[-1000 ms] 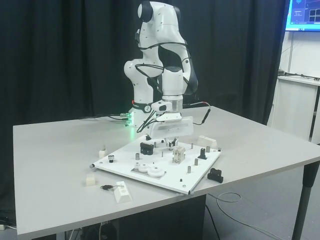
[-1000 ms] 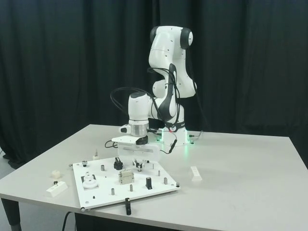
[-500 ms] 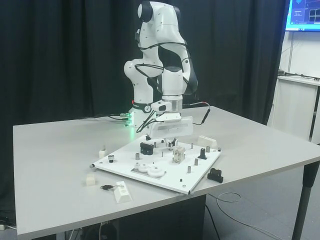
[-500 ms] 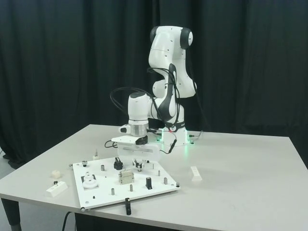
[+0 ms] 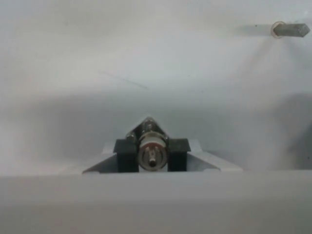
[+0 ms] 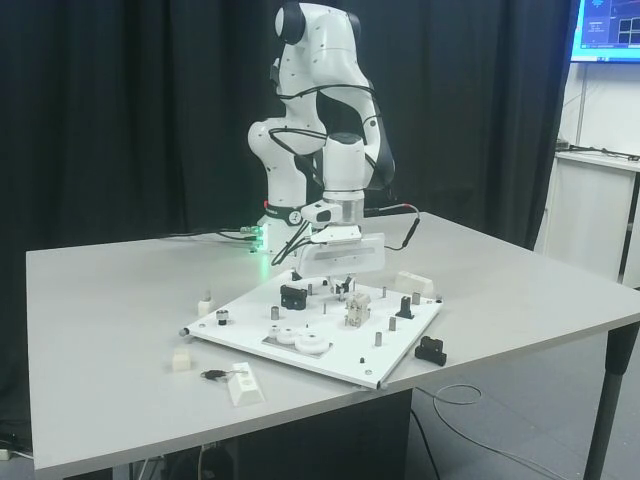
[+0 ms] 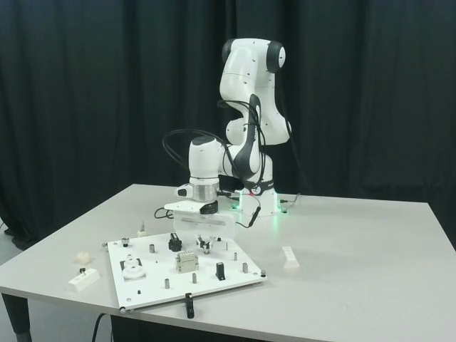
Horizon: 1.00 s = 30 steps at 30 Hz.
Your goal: Insert BNC.
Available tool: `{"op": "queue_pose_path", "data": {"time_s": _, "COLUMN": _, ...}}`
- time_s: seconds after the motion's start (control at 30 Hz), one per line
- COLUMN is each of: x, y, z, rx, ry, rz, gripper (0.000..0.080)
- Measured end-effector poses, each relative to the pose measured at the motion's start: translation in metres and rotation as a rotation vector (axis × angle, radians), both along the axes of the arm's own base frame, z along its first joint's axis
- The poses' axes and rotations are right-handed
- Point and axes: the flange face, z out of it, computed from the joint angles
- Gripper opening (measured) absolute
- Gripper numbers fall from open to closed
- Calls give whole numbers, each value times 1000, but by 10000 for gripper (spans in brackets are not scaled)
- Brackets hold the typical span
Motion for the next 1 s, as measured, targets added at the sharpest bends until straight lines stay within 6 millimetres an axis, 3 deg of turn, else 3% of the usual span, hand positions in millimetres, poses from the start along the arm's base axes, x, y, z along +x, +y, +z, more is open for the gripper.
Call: {"op": "queue_pose_path", "data": {"time_s": 1.0, "x": -2, "y": 1, "z": -2, "rx": 8, "ry": 16, "rz": -3, "gripper": 123}}
